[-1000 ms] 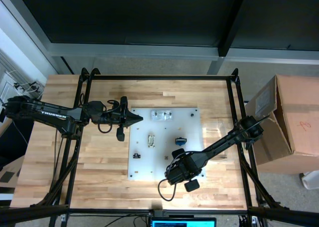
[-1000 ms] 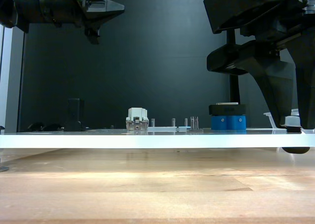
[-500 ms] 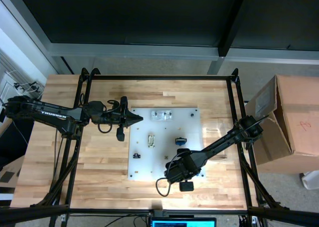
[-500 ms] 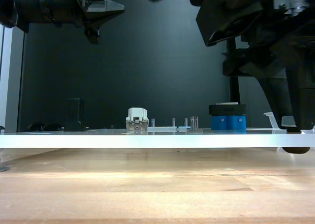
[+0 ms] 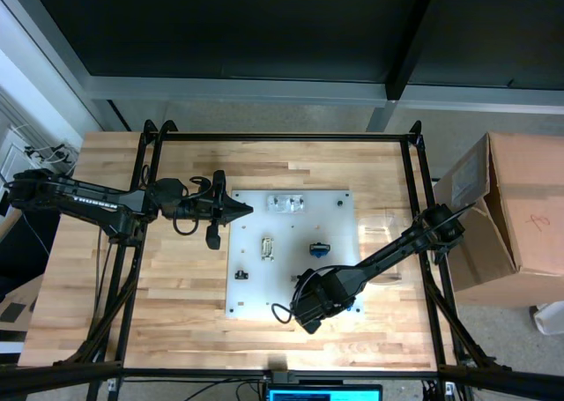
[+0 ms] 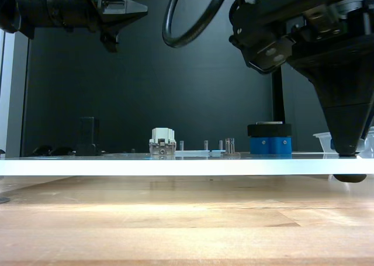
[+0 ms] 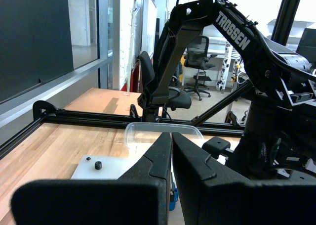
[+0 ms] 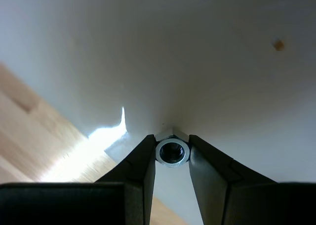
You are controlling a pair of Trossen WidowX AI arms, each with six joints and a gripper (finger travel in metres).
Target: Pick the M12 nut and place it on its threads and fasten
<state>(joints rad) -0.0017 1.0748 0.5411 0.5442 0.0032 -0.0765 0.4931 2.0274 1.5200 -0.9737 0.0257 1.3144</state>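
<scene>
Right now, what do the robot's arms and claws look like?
Both arms are black with white TROSSEN lettering. The left claw, over the white board's left edge, and right claw, at its near right, have tapered black fingers. A black cable loops by the right claw.

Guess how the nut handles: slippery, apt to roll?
Probably stiff and light: the nut is small, shiny metal. Likely slippery: the right gripper, low at the board's near right, pinches just its sides. Left gripper hangs high over the board's far left.
</scene>
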